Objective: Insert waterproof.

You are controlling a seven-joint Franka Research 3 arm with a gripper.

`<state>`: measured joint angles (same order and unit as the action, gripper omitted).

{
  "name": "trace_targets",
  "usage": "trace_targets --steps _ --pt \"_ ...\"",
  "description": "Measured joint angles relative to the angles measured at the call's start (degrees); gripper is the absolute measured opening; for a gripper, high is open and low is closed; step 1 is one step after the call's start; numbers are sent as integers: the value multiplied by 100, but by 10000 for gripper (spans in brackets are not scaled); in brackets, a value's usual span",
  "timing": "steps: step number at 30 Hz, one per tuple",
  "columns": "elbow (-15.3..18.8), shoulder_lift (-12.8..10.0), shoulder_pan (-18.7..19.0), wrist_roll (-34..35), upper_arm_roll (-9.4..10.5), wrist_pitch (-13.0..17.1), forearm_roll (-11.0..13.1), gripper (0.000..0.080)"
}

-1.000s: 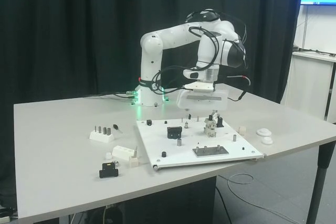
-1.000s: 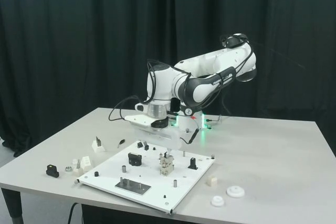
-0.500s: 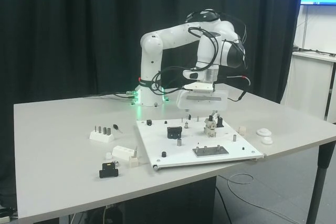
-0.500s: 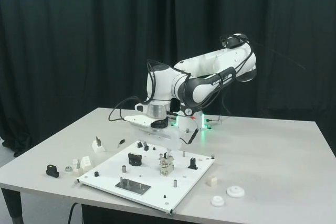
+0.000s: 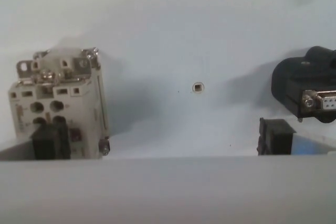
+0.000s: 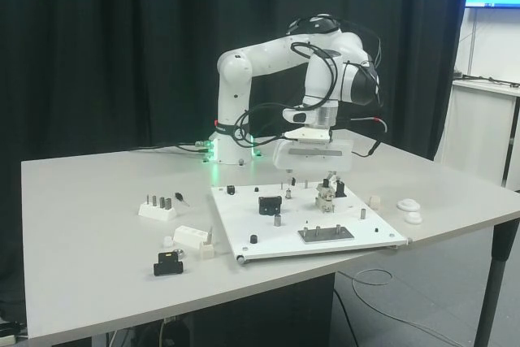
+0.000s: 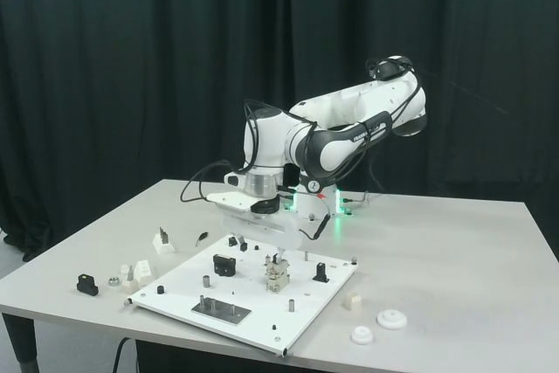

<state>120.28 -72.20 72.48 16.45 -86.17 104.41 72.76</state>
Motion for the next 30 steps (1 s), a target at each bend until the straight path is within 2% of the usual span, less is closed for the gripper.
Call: trace_targets --steps 30 --pt "57 12 13 -102 -1 -3 68 800"
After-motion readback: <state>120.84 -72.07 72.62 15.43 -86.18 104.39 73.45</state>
